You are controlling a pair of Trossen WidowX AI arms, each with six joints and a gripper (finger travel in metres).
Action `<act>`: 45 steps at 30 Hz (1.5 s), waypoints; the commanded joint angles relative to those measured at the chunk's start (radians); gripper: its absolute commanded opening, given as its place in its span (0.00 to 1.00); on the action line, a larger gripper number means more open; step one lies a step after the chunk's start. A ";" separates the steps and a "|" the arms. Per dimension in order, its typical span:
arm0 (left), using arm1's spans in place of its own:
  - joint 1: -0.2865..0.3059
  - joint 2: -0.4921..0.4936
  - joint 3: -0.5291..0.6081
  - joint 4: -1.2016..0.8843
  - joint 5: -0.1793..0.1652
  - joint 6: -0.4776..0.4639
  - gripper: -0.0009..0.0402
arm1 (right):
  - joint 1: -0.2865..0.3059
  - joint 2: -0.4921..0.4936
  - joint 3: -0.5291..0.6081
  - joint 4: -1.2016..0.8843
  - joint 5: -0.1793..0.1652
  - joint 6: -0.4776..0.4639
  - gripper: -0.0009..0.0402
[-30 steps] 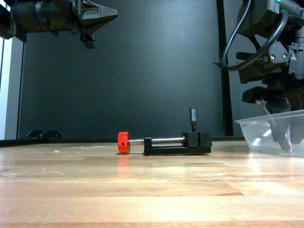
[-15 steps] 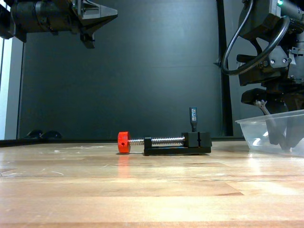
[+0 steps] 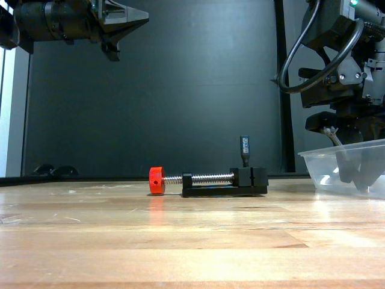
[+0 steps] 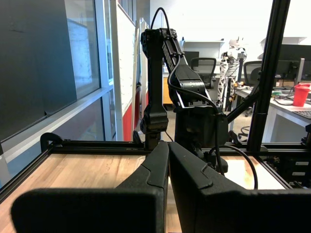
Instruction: Pick the usb-c connector and install on the hub
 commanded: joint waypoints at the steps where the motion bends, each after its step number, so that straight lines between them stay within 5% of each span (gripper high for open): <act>1: 0.000 0.000 0.000 0.000 0.000 0.000 0.02 | 0.000 0.000 0.001 0.000 0.007 0.001 0.34; 17: 0.000 0.000 0.000 0.000 0.000 0.000 0.02 | 0.000 -0.002 0.001 -0.001 0.007 0.000 0.01; 28: 0.000 0.000 0.000 0.000 0.000 0.000 0.02 | 0.000 -0.039 0.001 -0.013 0.007 0.000 0.03; 45: 0.000 0.000 0.000 0.000 0.000 0.000 0.02 | -0.002 -0.269 0.001 -0.074 0.008 0.055 0.02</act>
